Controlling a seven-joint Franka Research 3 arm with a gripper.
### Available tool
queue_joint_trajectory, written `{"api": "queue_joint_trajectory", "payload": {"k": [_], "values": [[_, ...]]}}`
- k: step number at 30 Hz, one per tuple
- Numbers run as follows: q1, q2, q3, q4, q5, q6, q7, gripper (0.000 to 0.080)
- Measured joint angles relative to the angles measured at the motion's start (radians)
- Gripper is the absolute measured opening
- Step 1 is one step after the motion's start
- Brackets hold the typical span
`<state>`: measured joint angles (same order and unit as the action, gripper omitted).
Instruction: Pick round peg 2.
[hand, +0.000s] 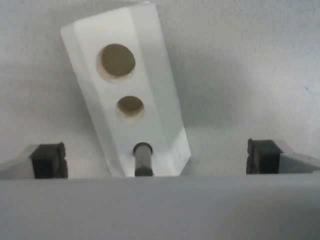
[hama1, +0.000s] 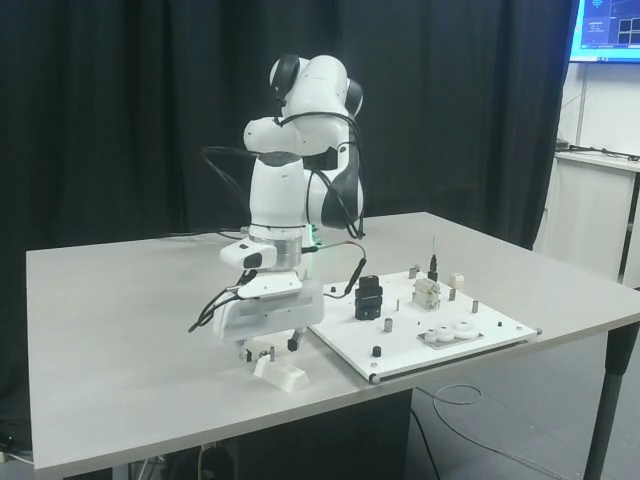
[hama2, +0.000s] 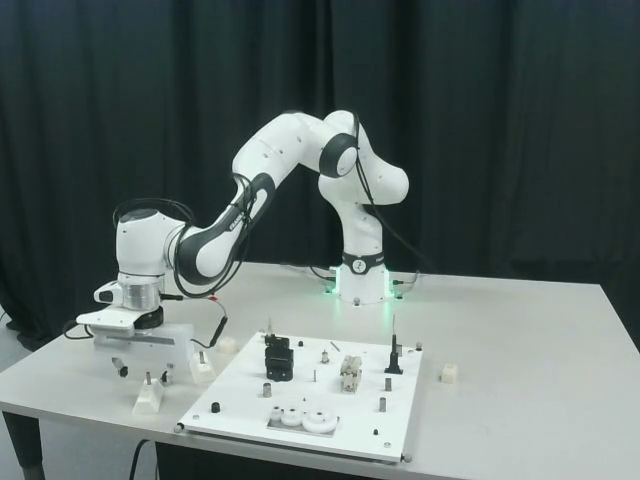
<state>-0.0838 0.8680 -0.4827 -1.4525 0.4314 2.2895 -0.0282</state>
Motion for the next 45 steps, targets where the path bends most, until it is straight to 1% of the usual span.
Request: {"api": "queue_joint_trajectory", "payload": {"k": [13, 14, 15, 16, 21, 22, 27, 28, 32, 33, 45], "values": [[-0.003, 0.015, 0.000, 0.012, 0.000, 0.004, -0.002, 0.0800], [-0.003, 0.016, 0.000, 0.013, 0.000, 0.004, -0.002, 0.0695], [-0.003, 0.017, 0.000, 0.014, 0.000, 0.004, -0.002, 0.0695], [-0.003, 0.017, 0.000, 0.015, 0.000, 0.004, -0.002, 0.0486], [-0.003, 0.017, 0.002, 0.019, 0.000, 0.004, -0.002, 0.0486], [-0.003, 0.017, 0.003, 0.019, 0.000, 0.004, -0.002, 0.0297], [-0.003, 0.017, 0.004, 0.022, 0.000, 0.004, -0.002, 0.0297], [-0.003, 0.017, 0.004, 0.022, 0.000, 0.004, -0.002, 0.0115], [-0.003, 0.017, 0.005, 0.022, 0.000, 0.004, -0.001, 0.0115], [-0.003, 0.017, 0.005, 0.023, 0.000, 0.003, -0.001, 0.0076], [-0.003, 0.017, 0.004, 0.034, -0.003, -0.011, 0.000, 0.0076]]}}
